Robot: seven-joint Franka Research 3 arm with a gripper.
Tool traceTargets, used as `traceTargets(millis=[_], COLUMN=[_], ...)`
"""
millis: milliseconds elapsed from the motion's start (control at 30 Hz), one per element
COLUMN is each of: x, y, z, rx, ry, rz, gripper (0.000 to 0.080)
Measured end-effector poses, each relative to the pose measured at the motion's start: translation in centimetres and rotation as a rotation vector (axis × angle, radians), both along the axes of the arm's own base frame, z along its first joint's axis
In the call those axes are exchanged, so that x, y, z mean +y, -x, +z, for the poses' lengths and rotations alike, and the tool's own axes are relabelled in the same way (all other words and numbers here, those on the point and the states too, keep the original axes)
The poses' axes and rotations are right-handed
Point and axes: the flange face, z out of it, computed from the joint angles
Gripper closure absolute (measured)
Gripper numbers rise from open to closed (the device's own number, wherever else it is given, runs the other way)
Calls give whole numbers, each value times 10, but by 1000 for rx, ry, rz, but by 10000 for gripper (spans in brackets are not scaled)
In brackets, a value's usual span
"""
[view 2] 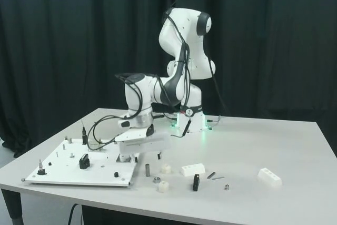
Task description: Remove small gear.
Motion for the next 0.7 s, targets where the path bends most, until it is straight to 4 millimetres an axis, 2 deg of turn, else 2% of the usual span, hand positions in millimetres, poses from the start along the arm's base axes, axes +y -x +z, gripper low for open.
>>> traceTargets(millis=[300, 700], x=[7, 12], y=[1, 1], z=[33, 46], rx=[4, -4], ry=[11, 29], rz=[-2, -42], gripper=[6, 3])
